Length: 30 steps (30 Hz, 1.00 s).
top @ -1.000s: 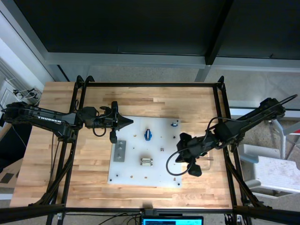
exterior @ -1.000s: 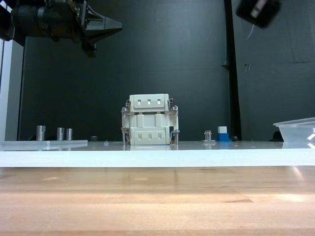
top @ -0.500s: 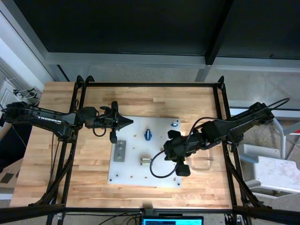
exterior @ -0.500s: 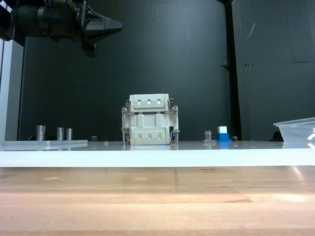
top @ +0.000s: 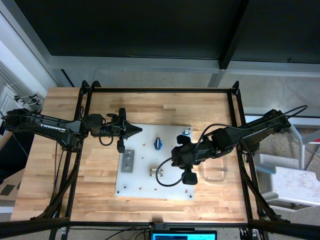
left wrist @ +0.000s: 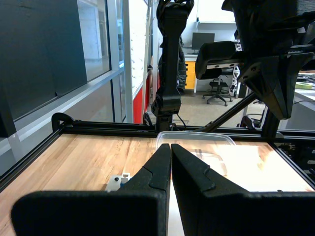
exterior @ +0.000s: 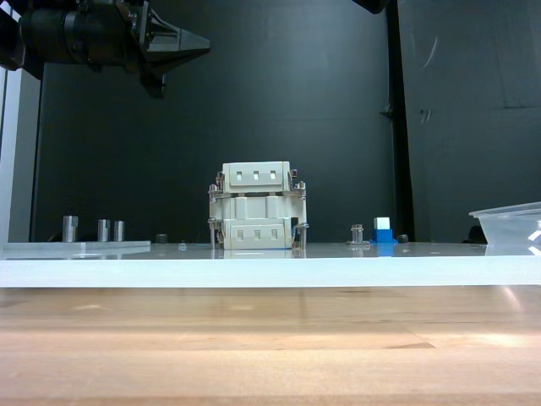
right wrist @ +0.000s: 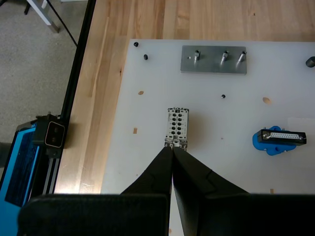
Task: Remove the HAN10-E connector and place it in the container
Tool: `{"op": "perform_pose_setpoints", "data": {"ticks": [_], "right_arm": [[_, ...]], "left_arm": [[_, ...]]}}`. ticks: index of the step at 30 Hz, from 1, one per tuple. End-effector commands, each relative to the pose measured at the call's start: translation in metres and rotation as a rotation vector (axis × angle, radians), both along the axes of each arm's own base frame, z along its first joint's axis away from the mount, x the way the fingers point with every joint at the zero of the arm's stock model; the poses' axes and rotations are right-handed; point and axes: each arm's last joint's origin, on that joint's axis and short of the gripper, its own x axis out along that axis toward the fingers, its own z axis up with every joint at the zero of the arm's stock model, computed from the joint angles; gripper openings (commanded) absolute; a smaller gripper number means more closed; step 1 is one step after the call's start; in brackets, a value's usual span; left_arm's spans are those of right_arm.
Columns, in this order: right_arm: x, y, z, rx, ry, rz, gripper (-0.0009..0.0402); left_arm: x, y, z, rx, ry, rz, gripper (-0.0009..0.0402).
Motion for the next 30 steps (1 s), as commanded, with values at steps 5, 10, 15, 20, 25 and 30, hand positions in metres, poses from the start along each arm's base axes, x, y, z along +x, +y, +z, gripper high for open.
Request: {"op": "perform_pose_setpoints", "data": {"ticks": [5,10,15,20,25,30], "right_arm": [[0.005,-0.002,-0.007,0.006,0.034,-0.029,0.0],[0.018,-0.006,-0.022,-0.008,0.083,-0.053,0.0001],[0.028,-0.009,-0.029,-0.024,0.118,-0.046,0.0036],[0.043,-0.011,-0.028,-0.052,0.177,-0.056,0.0107],[0.06,-0.013,-0.029,-0.086,0.248,-0.061,0.0168],[0.08,-0.011,-0.034,-0.108,0.306,-0.062,0.0212]], "left_arm": [[0.0,0.0,0.0,0.0,-0.001,0.0,0.0],[0.0,0.0,0.0,0.0,0.0,0.0,0.0],[0.0,0.0,0.0,0.0,-0.001,0.0,0.0],[0.0,0.0,0.0,0.0,-0.001,0.0,0.0],[0.0,0.0,0.0,0.0,0.0,0.0,0.0],[0.0,0.0,0.0,0.0,-0.001,0.0,0.0]]}}
